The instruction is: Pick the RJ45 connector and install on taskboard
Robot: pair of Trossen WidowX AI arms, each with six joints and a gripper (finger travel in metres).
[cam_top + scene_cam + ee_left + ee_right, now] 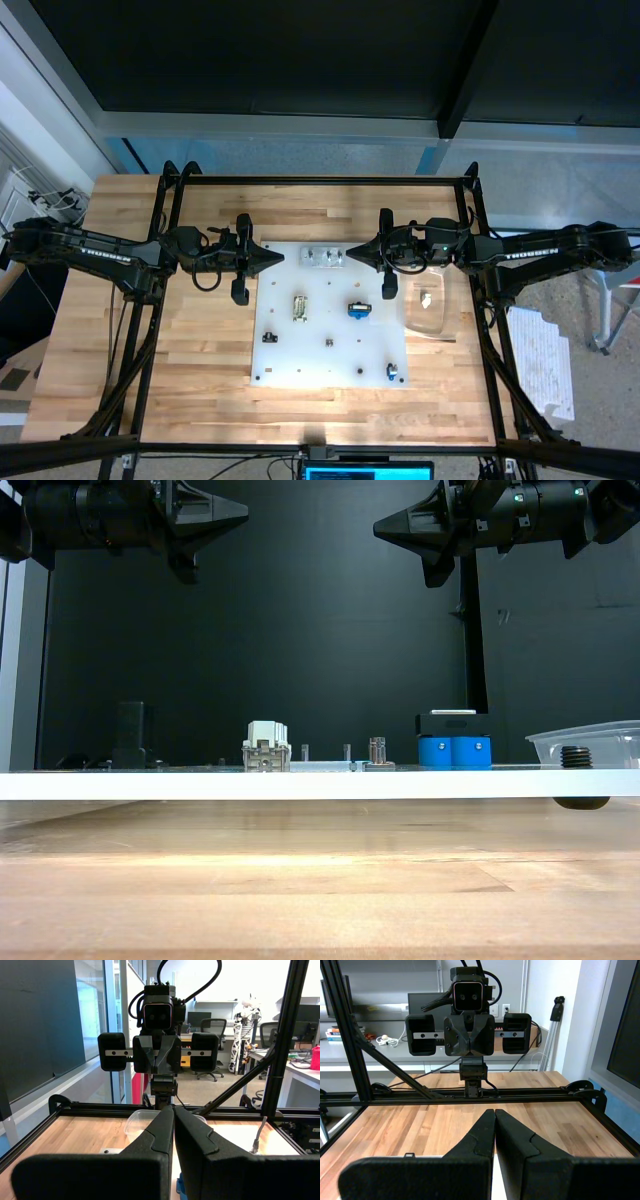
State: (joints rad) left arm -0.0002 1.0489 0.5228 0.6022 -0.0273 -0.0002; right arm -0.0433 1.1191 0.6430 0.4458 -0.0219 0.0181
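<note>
Wooden planks make up the worktop (90, 330), which carries a white board (300, 370) at its middle inside a black frame (320, 181). In the high view, the left gripper (278, 257) hangs above the board's far left corner. The right gripper (352, 252) hangs above its far edge, tip to tip with the left. A clear tray (425, 325) lies at the board's right edge with a pale block (427, 298) in it.

The 2 arms each read TROSSEN. Only the wrist views show the jaws: each pair is pressed together, holding nothing. Only the low view shows how high both grippers hang over the board, against a dark backdrop.

The blue jack (393, 372) sits at the board's near right corner. Its top is too small to read, so I cannot tell where the connector is. The left wrist view looks into an office with chairs and desks. The right wrist view shows a monitor on a desk.
</note>
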